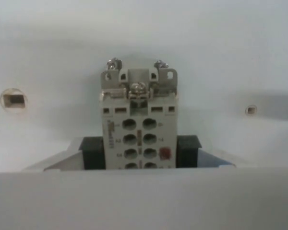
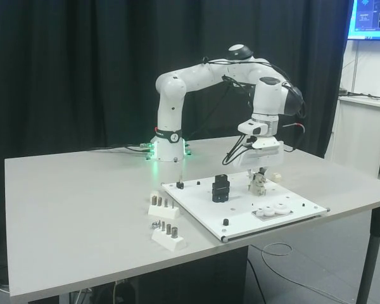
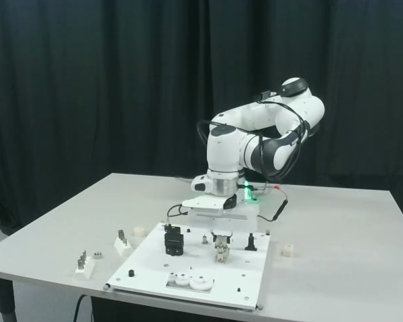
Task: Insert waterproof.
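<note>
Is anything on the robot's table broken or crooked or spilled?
Nothing stands out. The connector sits straight and upright between the jaws of the gripper, just over the white board. The black block and the small white stands beside the board all stand upright. I see nothing spilled or cracked.

A white multi-hole connector (image 1: 139, 125) stands gripped between black jaws above a white board (image 1: 221, 57).

White jointed robot arm (image 2: 196, 73) with rounded glossy shells and black bands at joints. Black cables (image 2: 237, 147) loop beside the wrist. Green light glows at round base (image 2: 168, 151). Flat white wrist block (image 3: 220, 209).
</note>
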You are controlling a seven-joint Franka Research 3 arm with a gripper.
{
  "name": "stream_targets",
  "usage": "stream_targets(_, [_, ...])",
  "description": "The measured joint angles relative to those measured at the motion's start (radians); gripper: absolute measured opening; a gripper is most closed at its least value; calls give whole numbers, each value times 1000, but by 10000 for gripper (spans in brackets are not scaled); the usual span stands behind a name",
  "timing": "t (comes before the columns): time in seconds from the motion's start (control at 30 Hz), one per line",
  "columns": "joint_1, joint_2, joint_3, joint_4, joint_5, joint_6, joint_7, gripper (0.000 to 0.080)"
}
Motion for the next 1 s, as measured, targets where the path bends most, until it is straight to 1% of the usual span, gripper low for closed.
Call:
stream_targets(0.33, [0, -1, 0, -2, 0, -5, 45, 310])
stream_targets(1.0, [4, -1, 0, -2, 0, -9, 44, 310])
